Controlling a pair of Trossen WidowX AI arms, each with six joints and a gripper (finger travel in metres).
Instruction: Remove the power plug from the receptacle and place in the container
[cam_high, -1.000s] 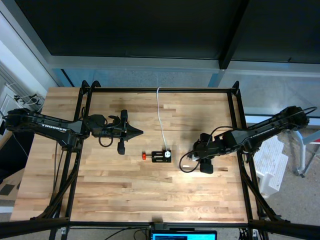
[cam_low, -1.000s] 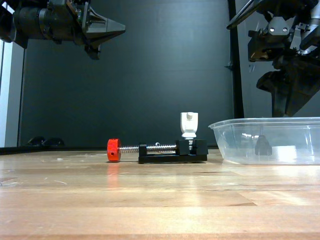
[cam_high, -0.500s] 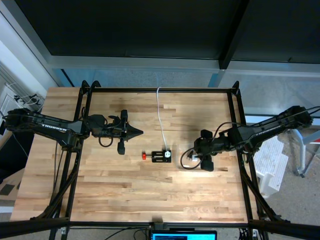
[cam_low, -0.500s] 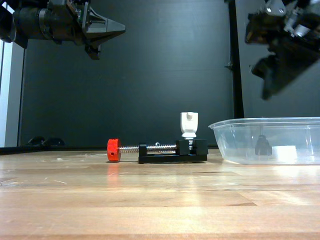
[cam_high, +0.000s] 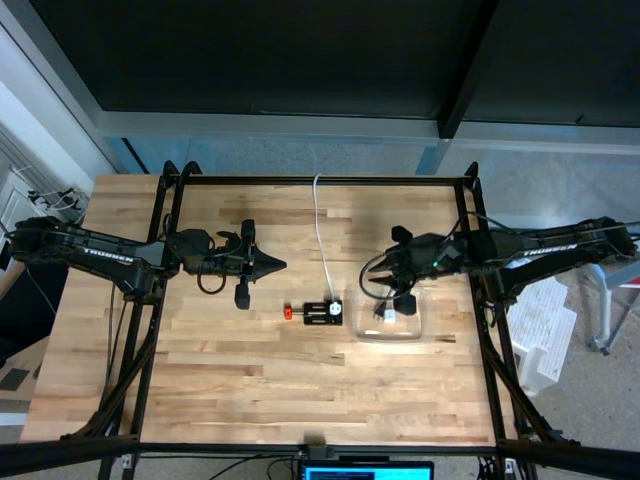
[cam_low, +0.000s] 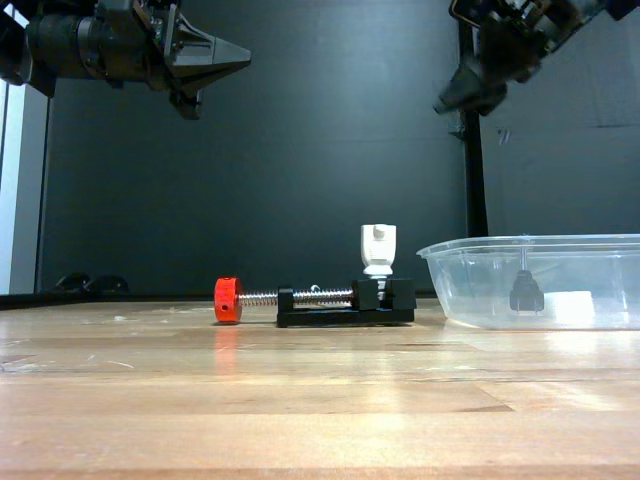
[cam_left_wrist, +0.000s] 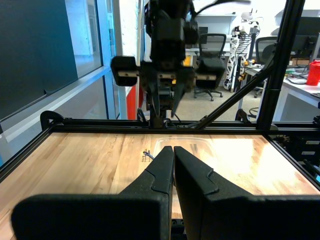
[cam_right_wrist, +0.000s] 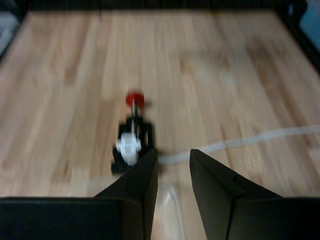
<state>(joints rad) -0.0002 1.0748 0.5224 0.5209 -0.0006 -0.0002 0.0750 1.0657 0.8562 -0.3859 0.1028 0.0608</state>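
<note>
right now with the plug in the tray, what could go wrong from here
The power plug sits in the container, its cord rising toward the rim; a low pass by the open right hand, hovering above the container's far edge, might snag it. That hand is also near the white cable. The shut left hand hovers far left, little threat.

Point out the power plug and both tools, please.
power plug (cam_low: 526, 297): low view, its black body, inside the container (cam_low: 450, 290).
left tool (cam_high: 281, 265): high view, shut fingertips, aloft left of the receptacle (cam_high: 336, 308).
right tool (cam_right_wrist: 173, 152): right wrist view, gap between open fingertips, high over the container.
</note>
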